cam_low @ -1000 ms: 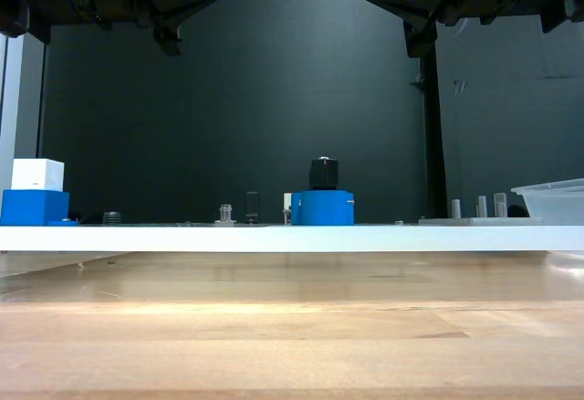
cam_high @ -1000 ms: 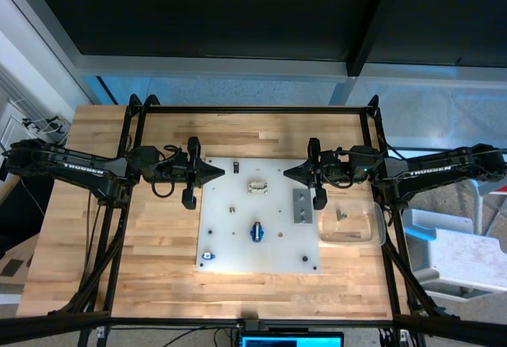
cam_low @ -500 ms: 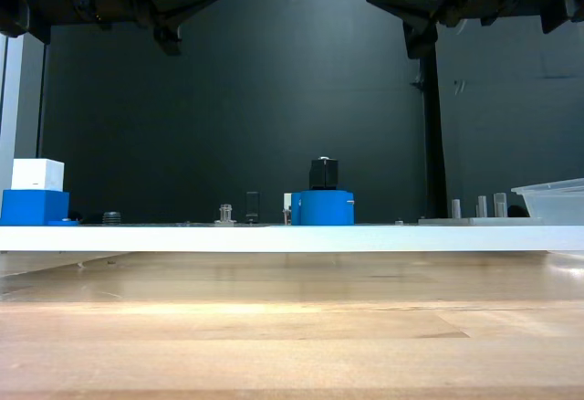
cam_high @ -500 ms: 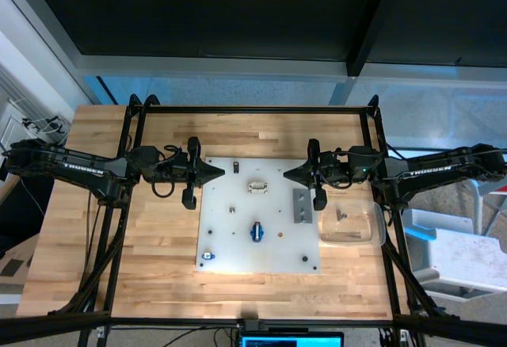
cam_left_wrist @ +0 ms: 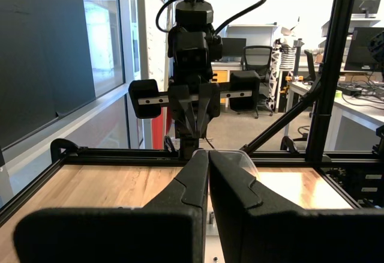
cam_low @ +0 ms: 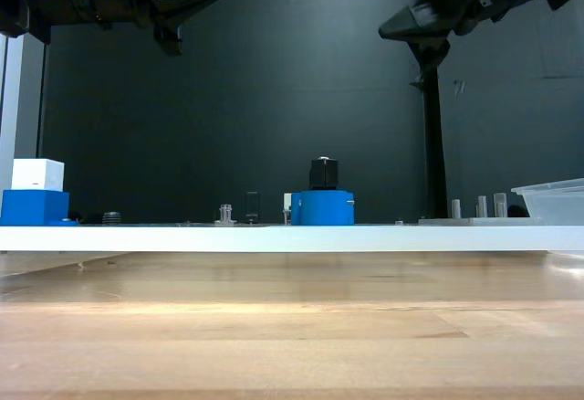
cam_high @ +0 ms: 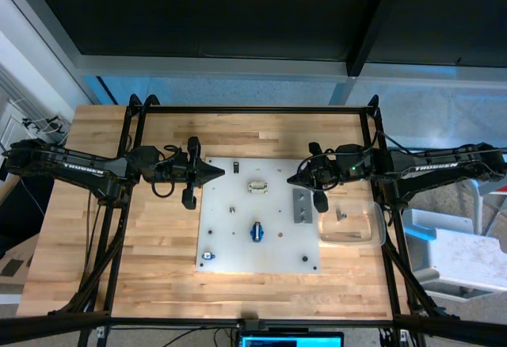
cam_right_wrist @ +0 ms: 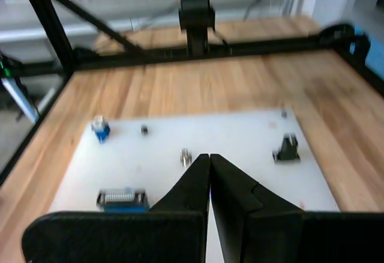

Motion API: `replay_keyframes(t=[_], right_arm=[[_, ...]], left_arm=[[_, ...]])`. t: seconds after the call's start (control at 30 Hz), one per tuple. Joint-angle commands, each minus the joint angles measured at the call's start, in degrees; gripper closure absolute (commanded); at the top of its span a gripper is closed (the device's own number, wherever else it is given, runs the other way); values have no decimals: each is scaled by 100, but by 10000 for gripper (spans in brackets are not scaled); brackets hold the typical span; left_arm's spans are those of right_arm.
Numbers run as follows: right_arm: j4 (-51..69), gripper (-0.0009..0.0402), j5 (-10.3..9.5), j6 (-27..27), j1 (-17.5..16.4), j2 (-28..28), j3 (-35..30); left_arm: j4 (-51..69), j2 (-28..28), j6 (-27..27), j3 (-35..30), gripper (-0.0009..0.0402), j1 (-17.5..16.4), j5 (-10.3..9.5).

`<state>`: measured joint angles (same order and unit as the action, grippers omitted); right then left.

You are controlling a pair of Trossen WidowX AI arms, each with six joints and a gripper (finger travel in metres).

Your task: Pick the 16mm cylinder and place it in the taskboard

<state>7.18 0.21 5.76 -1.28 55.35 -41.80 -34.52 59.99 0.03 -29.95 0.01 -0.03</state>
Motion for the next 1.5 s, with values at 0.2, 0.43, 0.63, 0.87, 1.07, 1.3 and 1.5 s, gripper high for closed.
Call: replay_keyframes(t=[0.2,0.43,0.63,0.87,1.07,1.3,1.5], right_arm=[[1569,393,24,149,-17,31,-605],[2728,393,323,157,-26,31,-968],[3467,393,321,284,-37,31,-1130],[4026,393,302,332,-50,28,-1128],[4417,393,87,533,-68,28,-1128],[4986,393,20,800,-173,28,-1128],[5416,393,20,1043,-304,28,-1128]], left_arm=[[-2,2,0,0,393,-2,2],[0,2,2,0,393,-2,2],[-2,2,0,0,393,0,2],[-2,2,0,0,393,0,2],[0,2,2,0,393,0,2],[-2,2,2,0,393,-2,2],[0,2,2,0,393,0,2]])
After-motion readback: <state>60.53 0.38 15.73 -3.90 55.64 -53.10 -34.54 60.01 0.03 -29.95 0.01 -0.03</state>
